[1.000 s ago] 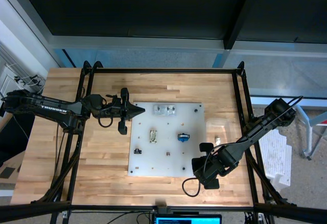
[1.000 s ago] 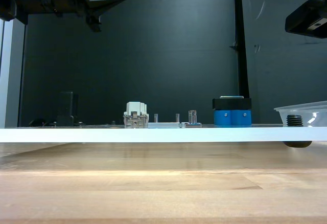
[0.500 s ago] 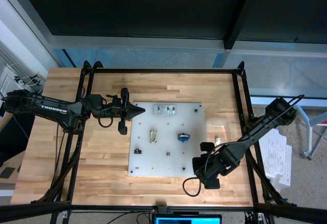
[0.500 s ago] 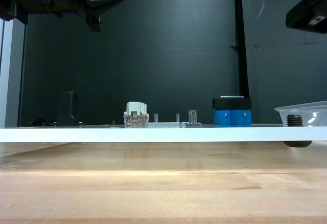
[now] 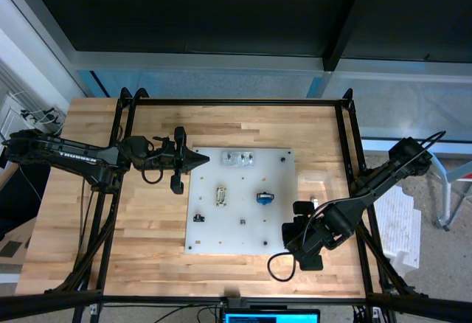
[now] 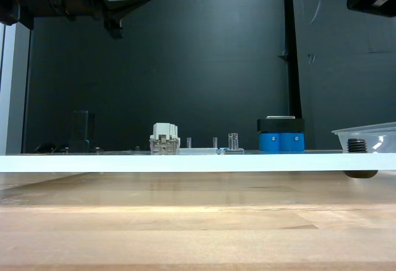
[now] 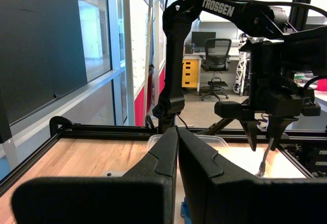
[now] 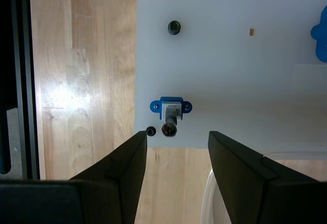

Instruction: Pick the RJ45 connector and install on taskboard

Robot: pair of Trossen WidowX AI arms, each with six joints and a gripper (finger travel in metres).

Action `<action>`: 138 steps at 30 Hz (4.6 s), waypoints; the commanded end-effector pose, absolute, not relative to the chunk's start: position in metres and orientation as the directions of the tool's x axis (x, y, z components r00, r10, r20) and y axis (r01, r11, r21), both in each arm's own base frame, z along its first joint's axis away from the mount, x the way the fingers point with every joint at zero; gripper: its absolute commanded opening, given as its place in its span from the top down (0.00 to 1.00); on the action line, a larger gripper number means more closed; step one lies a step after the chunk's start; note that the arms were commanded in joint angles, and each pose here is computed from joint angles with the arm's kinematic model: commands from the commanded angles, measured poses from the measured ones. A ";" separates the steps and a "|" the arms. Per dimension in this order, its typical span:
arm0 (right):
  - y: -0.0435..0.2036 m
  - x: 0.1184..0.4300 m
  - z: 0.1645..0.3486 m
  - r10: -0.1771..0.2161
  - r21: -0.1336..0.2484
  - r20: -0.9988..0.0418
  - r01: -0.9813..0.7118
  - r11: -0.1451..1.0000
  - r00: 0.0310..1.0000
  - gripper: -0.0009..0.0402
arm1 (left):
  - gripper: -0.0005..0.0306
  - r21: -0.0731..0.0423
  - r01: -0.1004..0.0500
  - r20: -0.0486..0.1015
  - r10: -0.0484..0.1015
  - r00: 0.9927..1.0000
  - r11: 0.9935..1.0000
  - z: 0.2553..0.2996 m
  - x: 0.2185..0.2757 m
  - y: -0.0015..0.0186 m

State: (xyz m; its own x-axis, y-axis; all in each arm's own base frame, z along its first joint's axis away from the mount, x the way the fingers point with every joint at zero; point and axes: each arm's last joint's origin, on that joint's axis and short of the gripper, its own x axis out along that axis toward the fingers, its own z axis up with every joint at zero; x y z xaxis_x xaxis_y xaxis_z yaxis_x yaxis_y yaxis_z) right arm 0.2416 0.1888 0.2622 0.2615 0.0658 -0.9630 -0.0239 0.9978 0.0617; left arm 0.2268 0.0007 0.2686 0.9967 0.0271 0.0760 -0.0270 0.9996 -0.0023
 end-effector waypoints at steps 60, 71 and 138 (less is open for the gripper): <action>0.018 0.281 0.331 0.027 -0.009 -0.464 -0.036 0.999 0.885 0.98 | 0.98 -0.002 -0.027 0.076 0.027 0.997 1.000 0.2685 0.2269 0.0008; 0.004 0.267 0.322 -0.017 -0.021 -0.292 0.011 1.000 0.956 0.98 | 0.98 -0.002 -0.027 0.076 0.027 0.997 1.000 0.2685 0.2269 0.0007; -0.005 0.238 0.288 -0.003 0.070 0.037 0.000 0.998 0.999 0.98 | 0.98 -0.002 -0.027 0.076 0.027 0.997 1.000 0.2685 0.2269 0.0007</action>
State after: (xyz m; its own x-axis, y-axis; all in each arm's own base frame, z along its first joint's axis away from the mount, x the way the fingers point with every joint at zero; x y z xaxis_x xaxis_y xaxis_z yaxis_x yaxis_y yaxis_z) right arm 0.2382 -0.0046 0.2878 0.9993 -0.0019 0.0376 -0.0008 0.9975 0.0703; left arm 0.2268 0.0007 0.2686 0.9967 0.0267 0.0760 -0.0266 0.9996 -0.0022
